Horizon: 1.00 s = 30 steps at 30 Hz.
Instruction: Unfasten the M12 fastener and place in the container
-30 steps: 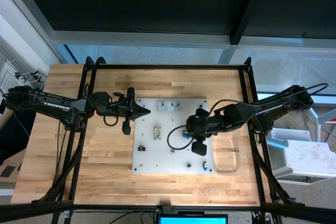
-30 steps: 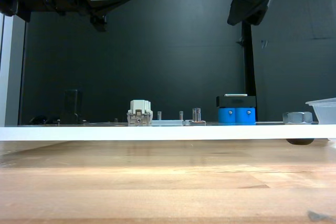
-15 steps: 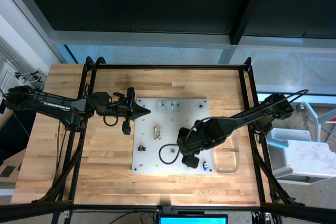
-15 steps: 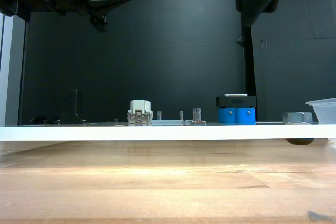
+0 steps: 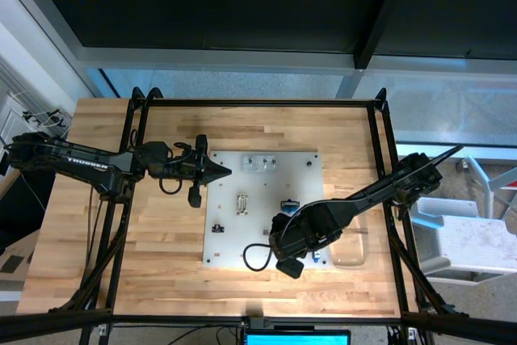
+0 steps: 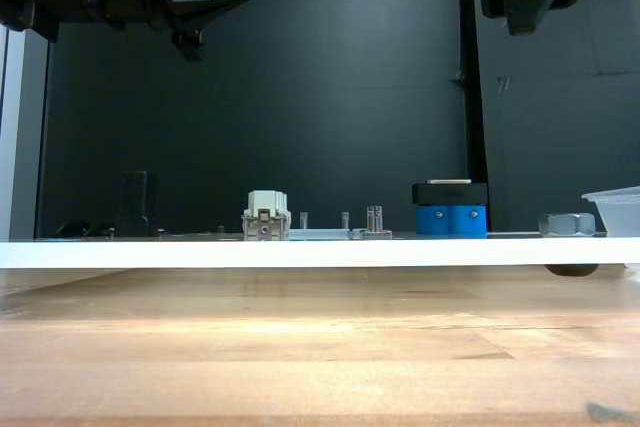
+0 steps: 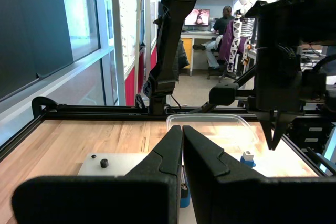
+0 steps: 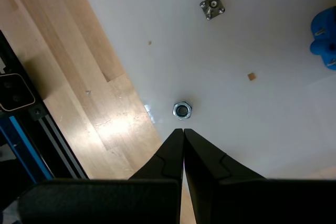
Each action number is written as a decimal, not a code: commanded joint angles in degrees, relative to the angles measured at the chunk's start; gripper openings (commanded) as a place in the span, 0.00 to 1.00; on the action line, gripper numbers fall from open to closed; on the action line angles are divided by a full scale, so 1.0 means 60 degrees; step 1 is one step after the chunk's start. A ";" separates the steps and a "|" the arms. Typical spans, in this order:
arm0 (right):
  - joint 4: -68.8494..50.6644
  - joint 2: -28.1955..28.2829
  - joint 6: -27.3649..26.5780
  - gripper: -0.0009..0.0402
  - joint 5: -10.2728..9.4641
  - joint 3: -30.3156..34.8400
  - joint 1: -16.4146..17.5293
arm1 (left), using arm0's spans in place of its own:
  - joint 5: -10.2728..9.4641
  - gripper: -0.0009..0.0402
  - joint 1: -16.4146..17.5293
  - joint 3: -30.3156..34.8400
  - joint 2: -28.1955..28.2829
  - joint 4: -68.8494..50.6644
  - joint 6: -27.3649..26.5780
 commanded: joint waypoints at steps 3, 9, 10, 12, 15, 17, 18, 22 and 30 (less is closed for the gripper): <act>-0.0022 0.0273 0.0313 0.02 -0.0051 -0.0004 0.0113 | 0.0004 0.02 0.0000 0.0000 0.0000 0.0000 0.0000; -0.0084 0.0583 0.0645 0.02 -0.0237 0.0004 0.0146 | 0.0004 0.02 0.0004 0.0000 0.0000 0.0000 0.0000; -0.0102 0.0612 0.0696 0.02 -0.0226 0.0015 0.0149 | 0.0004 0.02 0.0000 0.0000 0.0000 0.0000 0.0000; -0.0229 0.0812 0.0798 0.02 -0.0237 0.0157 0.0153 | 0.0004 0.02 0.0004 0.0000 0.0000 0.0000 0.0000; -0.0459 0.1078 0.0787 0.02 -0.0211 0.0463 0.0175 | 0.0004 0.02 0.0004 0.0000 0.0000 0.0000 0.0000; -0.0474 0.1173 0.0801 0.03 -0.0175 0.0495 0.0186 | 0.0004 0.02 0.0000 0.0000 0.0000 0.0000 0.0000; -0.0495 0.1188 0.0794 0.04 -0.0164 0.0492 0.0189 | 0.0004 0.02 0.0000 0.0000 0.0000 0.0000 0.0000; -0.0488 0.1322 0.0783 0.14 -0.0160 0.0452 0.0193 | 0.0004 0.02 0.0004 0.0000 0.0000 0.0000 0.0000; -0.0368 0.1519 0.1038 0.43 -0.0055 0.0386 0.0197 | 0.0004 0.02 0.0000 0.0000 0.0000 0.0000 0.0000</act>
